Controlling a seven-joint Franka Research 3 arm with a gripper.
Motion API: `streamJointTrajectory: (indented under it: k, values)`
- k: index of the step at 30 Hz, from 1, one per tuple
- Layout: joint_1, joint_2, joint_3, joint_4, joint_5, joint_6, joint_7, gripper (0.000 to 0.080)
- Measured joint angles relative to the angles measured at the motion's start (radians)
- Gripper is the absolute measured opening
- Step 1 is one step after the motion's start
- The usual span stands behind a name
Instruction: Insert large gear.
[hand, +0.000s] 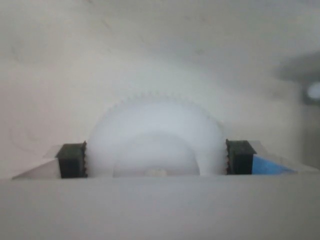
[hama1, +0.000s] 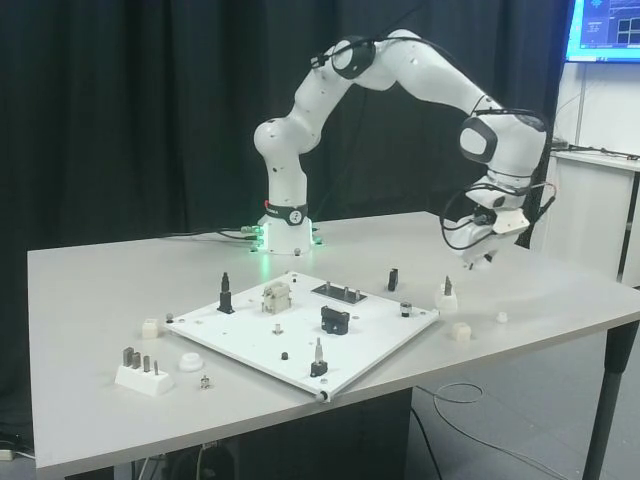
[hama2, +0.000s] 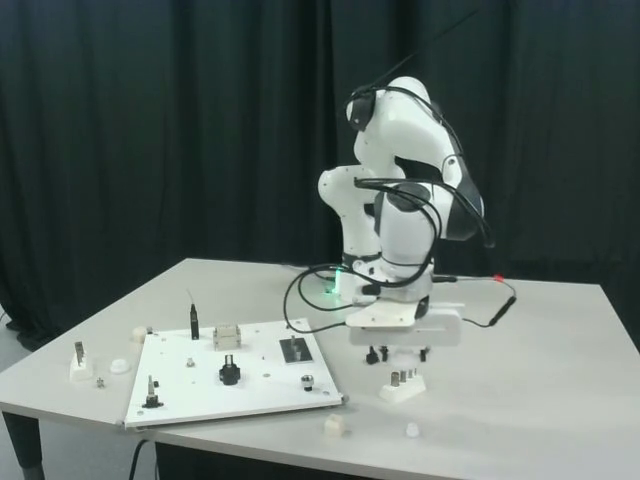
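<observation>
The gripper (hand: 156, 159) is clamped across the toothed rim of the white gear (hand: 156, 142), held off the table beside the board (hama1: 372, 338); it looks light, stiff, smooth plastic, best gripped edge to edge.

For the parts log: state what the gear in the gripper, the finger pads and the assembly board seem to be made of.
Large gear: probably moulded plastic, white and matte, with fine even teeth on its rim.
Finger pads: black and dull, likely rubber or plastic; they press the gear from both sides.
Assembly board: flat white sheet with a smooth, faintly glossy face, plastic or painted metal; cannot tell which.
</observation>
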Motion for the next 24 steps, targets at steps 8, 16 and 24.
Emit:
streamJointTrajectory:
  k: [8, 16, 24]
  values:
    - [-0.019, -0.068, 0.001, -0.087, -0.036, -0.005, -0.033, 0.0594]
    - [-0.038, -0.144, 0.002, -0.186, -0.078, -0.002, -0.061, 0.0594]
    - [-0.061, -0.217, 0.003, -0.288, -0.12, 0.025, -0.085, 0.0594]
